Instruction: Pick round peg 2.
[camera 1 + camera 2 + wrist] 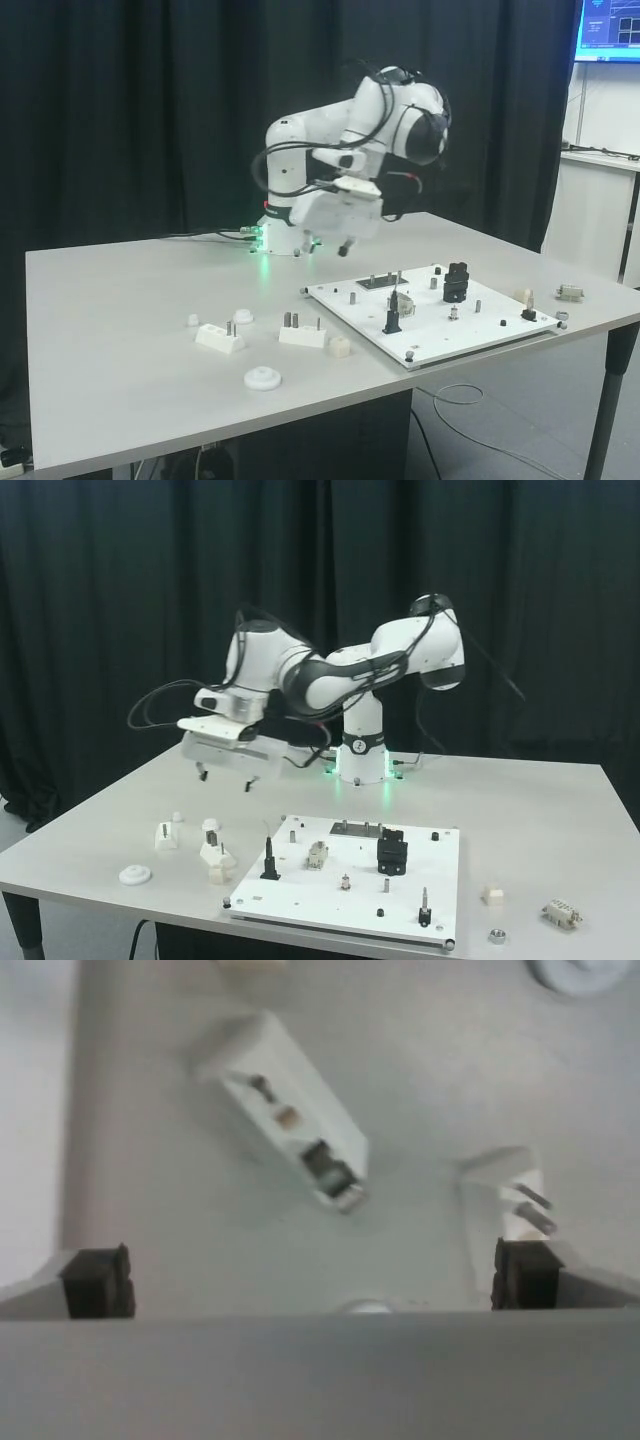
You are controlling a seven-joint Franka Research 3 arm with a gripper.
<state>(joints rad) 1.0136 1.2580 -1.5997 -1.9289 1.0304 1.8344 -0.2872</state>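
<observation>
The white arm's gripper (310,1280) hangs wide open, holding nothing, high above the grey table (120,300). Below it stand 2 white rectangular blocks with upright metal pegs (290,1140) (515,1200); which peg is round peg 2, I cannot tell.

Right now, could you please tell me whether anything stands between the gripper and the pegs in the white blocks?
Nothing visible does. The gripper hangs above the table, fingers open, with only air down to the white blocks holding the pegs.

white assembly board (440,325), white disc (262,378), black curtain (150,110)
</observation>
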